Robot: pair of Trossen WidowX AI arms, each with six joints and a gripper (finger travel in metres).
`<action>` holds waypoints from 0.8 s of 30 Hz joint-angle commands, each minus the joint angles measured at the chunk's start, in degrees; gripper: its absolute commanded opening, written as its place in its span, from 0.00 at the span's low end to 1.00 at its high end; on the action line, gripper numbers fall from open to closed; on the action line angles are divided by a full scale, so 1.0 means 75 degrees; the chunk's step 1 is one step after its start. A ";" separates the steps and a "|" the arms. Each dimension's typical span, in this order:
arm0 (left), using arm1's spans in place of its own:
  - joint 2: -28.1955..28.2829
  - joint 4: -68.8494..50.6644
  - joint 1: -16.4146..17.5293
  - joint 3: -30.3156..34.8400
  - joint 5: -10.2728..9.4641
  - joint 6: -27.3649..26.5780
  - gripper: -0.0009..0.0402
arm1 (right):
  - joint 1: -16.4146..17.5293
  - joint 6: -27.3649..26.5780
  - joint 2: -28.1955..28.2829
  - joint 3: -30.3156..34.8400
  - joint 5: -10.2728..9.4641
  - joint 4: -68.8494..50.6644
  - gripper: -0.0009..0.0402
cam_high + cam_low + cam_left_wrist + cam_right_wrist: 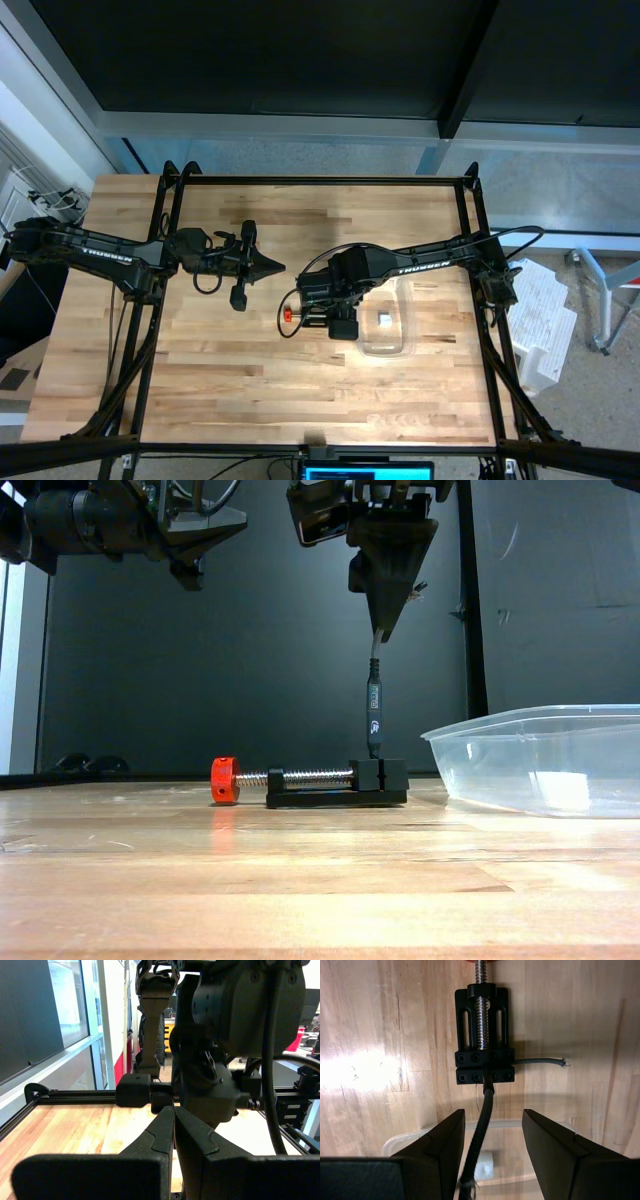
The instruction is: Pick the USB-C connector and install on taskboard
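While the right arm is reaching down at the middle of the high view, the USB-C connector (374, 708) is standing upright at the centre of the low view. It is a slim dark plug, its lower end sitting in the taskboard (385, 778) and its braided cable (481, 1125) rising straight toward the claw above. The taskboard is lying flat on the table (300, 880). It is a small black block with a bright threaded screw (310, 777) running left to an orange-red knob (225, 780).

At the right of the low view a clear plastic tray (540, 765) is sitting just beside the block, with a narrow strip of bare wood showing between them. In the high view a small white piece (384, 318) is lying inside the tray. Open wood is stretching left of the knob and toward the lower edge of the frame. Black frame rails (320, 181) are bordering the table at its far edge and both sides.

The right gripper (493, 1116) is hanging directly over the block with its fingers (552, 1145) standing partly apart. The cable is passing up between them, nearer one finger than the other, and is not being pinched; whether it is brushing that finger I cannot tell. The left gripper (272, 265) is hovering at the upper left of the low view, well apart from the taskboard. Its fingers are pressing together and gripping nothing.
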 commanded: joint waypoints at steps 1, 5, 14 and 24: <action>0.0003 0.0000 0.0000 0.0000 0.0000 0.0003 0.02 | 0.0003 -0.0003 -0.0050 0.0009 0.0006 0.0000 0.40; 0.0003 0.0006 0.0000 0.0000 0.0000 0.0003 0.02 | 0.0006 0.0000 -0.0105 0.0006 0.0003 0.0006 0.41; 0.0003 0.0003 0.0000 0.0000 0.0000 0.0003 0.02 | 0.0006 -0.0143 -0.0641 -0.0259 0.0233 0.0618 0.40; 0.0003 0.0003 0.0000 0.0000 0.0000 0.0003 0.02 | -0.0044 -0.0723 -0.2314 -0.2075 0.0560 0.3252 0.40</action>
